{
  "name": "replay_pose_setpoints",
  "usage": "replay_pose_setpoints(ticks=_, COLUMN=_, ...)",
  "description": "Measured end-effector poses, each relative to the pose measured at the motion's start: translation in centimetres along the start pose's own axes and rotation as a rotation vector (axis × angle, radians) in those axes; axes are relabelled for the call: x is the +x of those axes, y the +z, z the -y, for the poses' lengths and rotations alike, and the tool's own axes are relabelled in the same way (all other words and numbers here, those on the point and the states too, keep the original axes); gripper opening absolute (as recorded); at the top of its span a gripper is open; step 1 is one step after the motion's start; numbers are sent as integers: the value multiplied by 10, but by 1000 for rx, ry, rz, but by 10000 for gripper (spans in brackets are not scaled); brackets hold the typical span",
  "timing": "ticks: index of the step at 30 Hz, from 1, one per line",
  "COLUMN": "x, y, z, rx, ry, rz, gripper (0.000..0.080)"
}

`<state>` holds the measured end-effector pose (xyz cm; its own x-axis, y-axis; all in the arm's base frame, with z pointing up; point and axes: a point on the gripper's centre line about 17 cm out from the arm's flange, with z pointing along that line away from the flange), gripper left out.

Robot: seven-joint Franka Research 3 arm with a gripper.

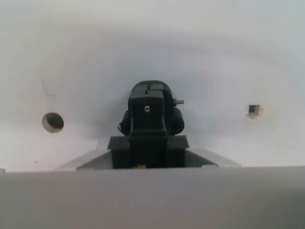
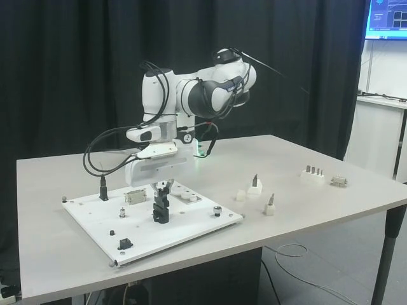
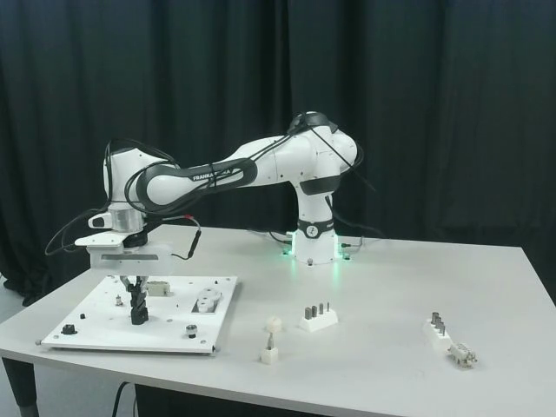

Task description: Insert D-SUB.

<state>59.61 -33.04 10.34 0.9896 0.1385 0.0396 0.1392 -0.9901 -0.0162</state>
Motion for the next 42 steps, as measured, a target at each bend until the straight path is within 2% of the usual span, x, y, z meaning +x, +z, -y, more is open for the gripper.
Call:
replay_pose_setpoints(ticks=14, x=-5, y=0, z=-2, rx=2, ry=2, rz=2, gripper=147)
replay_pose_setpoints(ticks=42, x=0, y=0, z=-1, rx=1, ry=-1, rz=-8, gripper=147)
